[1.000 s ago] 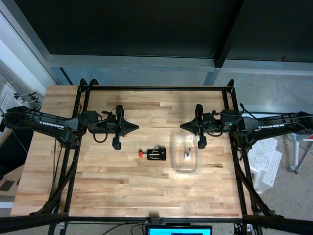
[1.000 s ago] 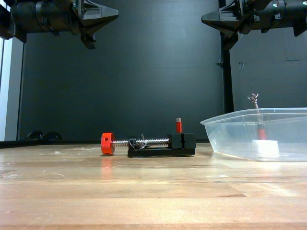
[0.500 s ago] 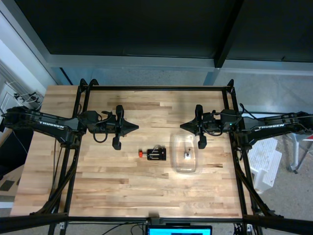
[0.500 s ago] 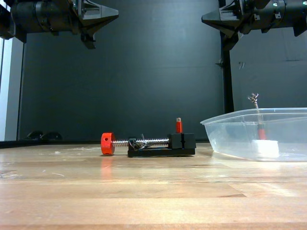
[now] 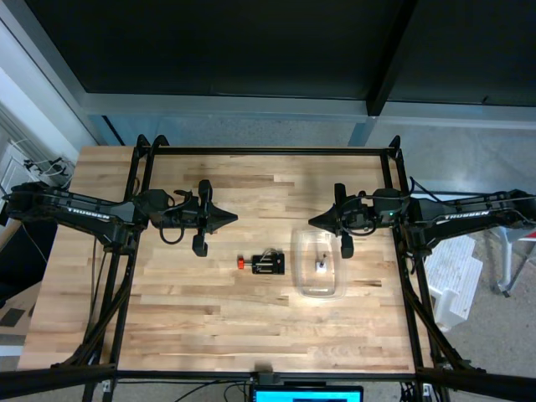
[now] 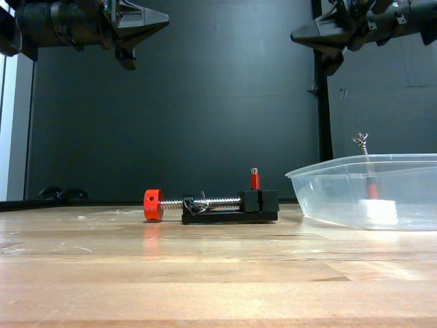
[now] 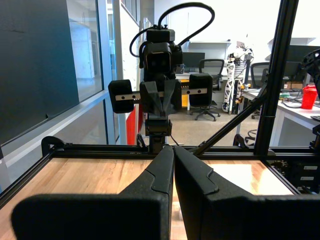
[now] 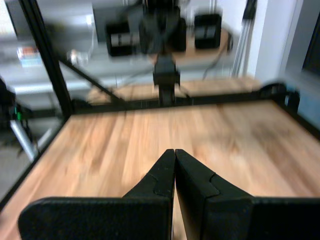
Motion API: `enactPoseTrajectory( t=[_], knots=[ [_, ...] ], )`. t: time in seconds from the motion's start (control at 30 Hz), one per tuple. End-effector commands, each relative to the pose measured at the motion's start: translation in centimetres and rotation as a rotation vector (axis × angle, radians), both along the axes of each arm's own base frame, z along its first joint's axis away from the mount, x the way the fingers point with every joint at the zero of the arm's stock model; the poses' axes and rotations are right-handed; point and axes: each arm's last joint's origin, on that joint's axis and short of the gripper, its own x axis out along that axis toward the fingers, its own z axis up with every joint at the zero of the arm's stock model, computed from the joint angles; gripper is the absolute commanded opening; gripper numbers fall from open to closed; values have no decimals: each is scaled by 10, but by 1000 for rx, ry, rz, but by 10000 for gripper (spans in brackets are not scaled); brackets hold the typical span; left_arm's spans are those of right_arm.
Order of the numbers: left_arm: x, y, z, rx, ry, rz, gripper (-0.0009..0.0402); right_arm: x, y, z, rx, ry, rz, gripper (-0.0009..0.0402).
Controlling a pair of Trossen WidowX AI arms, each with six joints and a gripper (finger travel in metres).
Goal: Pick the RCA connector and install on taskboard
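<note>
Findings, high view: the RCA connector (image 5: 321, 266), in the clear tray (image 5: 333, 289) at 3 o'clock of the taskboard (image 5: 269, 264), is too small to resolve. The taskboard's metal bits are equally indistinct.

Low view: the left gripper (image 6: 164, 24) at 11 o'clock and the right gripper (image 6: 295, 33) at 1 o'clock are cut off behind by the picture's edges. The tray runs out of frame at 3 o'clock, and its wall hazes the connector.

Right wrist view: blurred; the facing left arm (image 8: 159, 35) is smeared.

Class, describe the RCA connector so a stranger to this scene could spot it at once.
On the wooden table, both grippers hang shut, the left gripper over the left half, the right gripper near a clear plastic tray. The RCA connector is the tiny silvery-white piece inside that tray, far smaller than the black taskboard beside it.
</note>
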Motion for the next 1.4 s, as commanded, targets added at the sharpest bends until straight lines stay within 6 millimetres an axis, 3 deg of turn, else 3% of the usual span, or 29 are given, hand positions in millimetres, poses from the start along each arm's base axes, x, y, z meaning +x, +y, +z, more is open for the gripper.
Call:
enactPoseTrajectory(
  t=[0.03, 0.7, 1.13, 1.23, 1.4],
  knots=[
    [0, 0, 0, 0, -1, 0, 0, -2, 2, 2, -1, 101, 6, 0],
    [0, 0, 0, 0, -1, 0, 0, -30, 30, 10, -15, 574, 13, 0],
    [0, 0, 0, 0, -1, 0, 0, -19, 44, -11, -61, 760, 38, 1],
    [0, 0, 0, 0, -1, 0, 0, -15, 46, -16, -57, 789, 29, 13],
    [0, 0, 0, 0, -1, 0, 0, -9, 48, -24, -56, 835, 17, 70]
  ],
)
